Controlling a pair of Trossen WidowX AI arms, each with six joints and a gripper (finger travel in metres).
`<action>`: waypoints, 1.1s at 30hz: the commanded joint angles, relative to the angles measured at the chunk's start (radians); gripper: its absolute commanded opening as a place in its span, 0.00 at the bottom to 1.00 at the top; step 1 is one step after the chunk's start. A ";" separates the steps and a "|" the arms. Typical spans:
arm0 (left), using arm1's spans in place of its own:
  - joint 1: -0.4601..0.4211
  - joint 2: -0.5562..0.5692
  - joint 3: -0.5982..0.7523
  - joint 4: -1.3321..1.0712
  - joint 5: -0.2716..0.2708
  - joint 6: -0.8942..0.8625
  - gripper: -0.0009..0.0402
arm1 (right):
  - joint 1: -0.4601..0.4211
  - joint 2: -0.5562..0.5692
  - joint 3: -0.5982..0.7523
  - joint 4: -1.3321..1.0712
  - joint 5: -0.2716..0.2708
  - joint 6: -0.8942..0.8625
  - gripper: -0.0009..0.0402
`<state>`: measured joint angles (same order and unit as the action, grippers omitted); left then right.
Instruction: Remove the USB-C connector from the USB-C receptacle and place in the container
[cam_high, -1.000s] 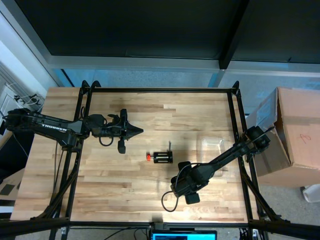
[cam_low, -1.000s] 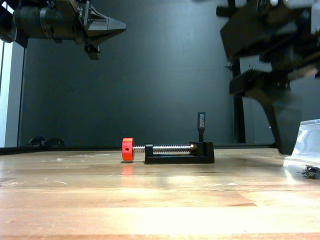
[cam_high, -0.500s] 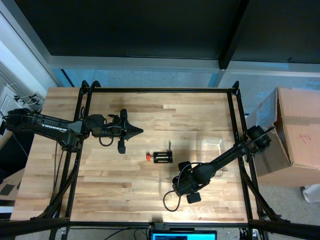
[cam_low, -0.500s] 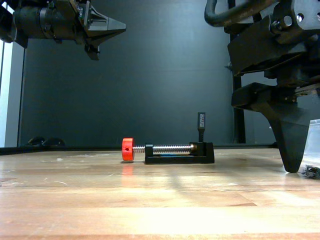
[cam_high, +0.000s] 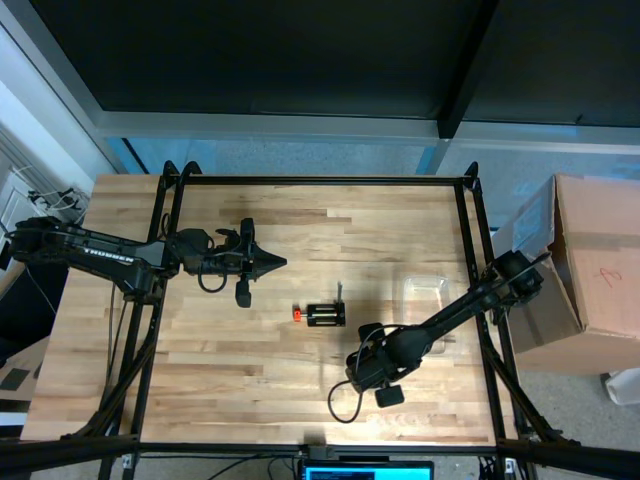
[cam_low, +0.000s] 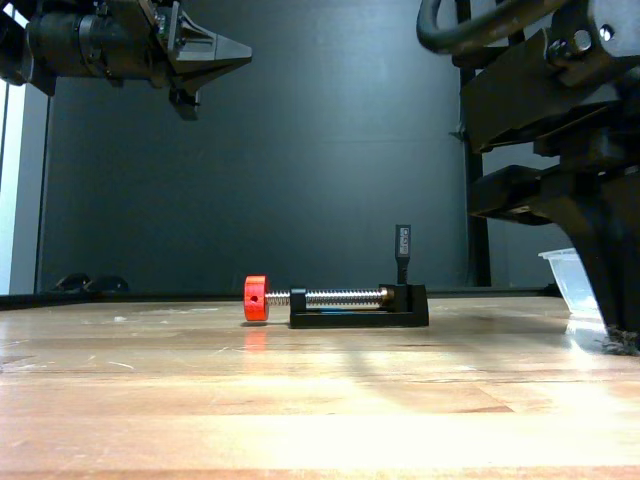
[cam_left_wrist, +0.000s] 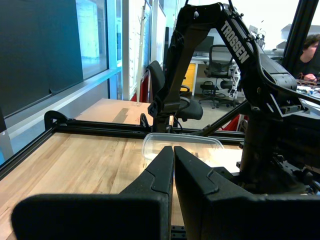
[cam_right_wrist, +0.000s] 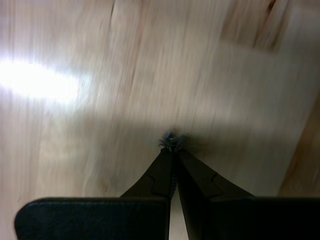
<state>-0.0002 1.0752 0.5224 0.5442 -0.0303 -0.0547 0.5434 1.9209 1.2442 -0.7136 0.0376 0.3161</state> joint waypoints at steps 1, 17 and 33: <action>0.000 0.000 0.000 0.000 0.000 0.000 0.02 | 0.000 -0.024 0.002 -0.005 0.013 0.011 0.02; 0.000 0.000 0.000 0.000 0.000 0.000 0.02 | -0.006 -0.239 0.015 -0.204 0.035 0.112 0.02; 0.000 0.000 0.000 0.000 0.000 0.000 0.02 | -0.081 -0.561 -0.322 -0.212 0.079 0.334 0.02</action>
<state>-0.0002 1.0748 0.5224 0.5442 -0.0303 -0.0547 0.4660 1.3682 0.9375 -0.9268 0.1135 0.6437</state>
